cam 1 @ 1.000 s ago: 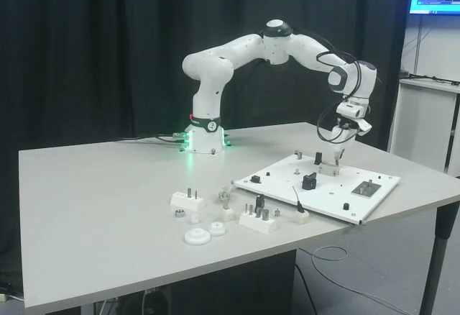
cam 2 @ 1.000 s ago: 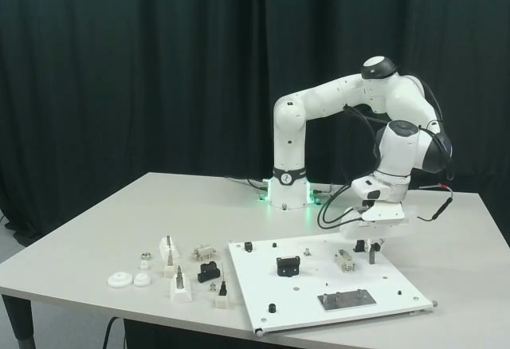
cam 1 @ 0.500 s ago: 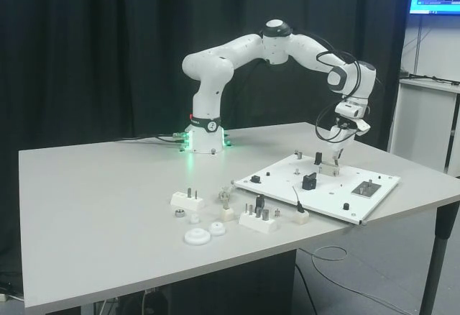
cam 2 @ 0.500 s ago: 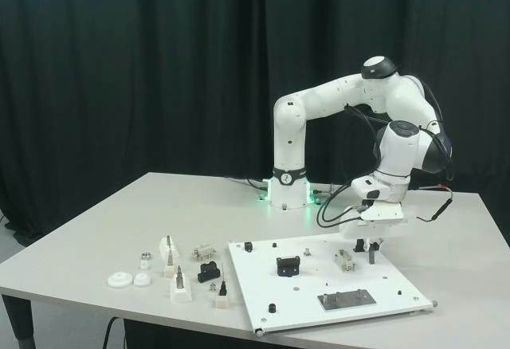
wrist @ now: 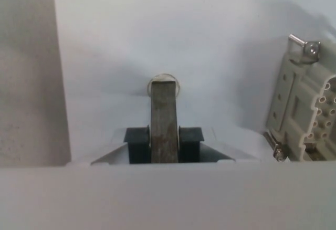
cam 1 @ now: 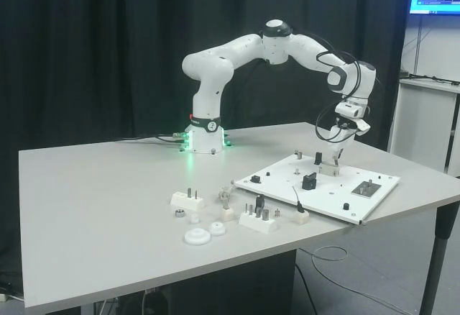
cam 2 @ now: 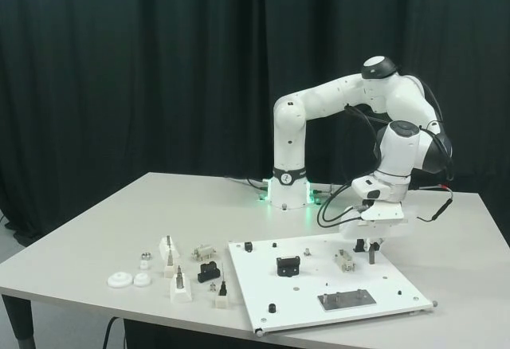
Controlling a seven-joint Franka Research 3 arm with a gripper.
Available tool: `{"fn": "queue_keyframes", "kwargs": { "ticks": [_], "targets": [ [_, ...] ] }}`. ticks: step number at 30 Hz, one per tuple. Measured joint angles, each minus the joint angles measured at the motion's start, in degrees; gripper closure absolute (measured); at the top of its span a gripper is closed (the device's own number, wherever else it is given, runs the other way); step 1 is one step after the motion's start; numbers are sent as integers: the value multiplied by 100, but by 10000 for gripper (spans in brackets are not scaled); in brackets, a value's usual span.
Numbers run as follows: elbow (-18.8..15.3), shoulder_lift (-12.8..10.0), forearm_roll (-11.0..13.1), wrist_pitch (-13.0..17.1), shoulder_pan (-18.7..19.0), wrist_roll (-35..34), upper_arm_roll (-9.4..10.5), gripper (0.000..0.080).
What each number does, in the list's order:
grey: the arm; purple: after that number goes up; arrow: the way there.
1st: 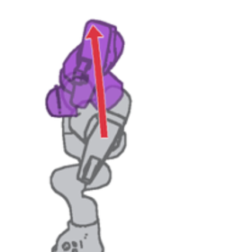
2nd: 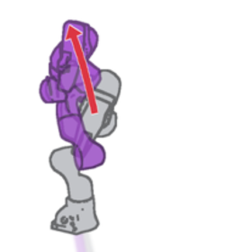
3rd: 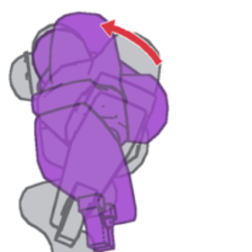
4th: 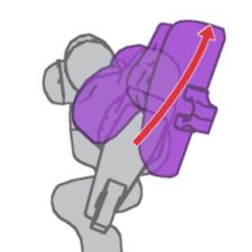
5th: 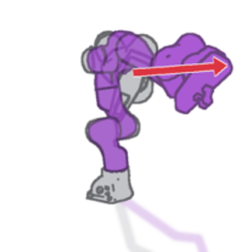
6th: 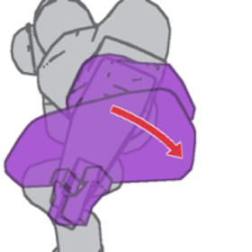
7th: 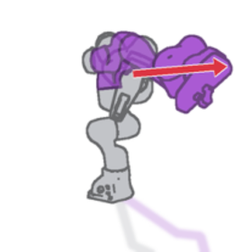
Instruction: Insert square peg 3.
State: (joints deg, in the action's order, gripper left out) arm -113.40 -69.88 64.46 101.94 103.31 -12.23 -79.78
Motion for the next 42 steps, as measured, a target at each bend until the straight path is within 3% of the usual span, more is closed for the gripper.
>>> {"fn": "queue_keyframes", "kwargs": {
  "ticks": [23,42],
  "targets": [
    [63,5,-88,-50,-23,55,4,690],
    [578,12,-397,-607,-333,-69,-26,691]
  ]
}}
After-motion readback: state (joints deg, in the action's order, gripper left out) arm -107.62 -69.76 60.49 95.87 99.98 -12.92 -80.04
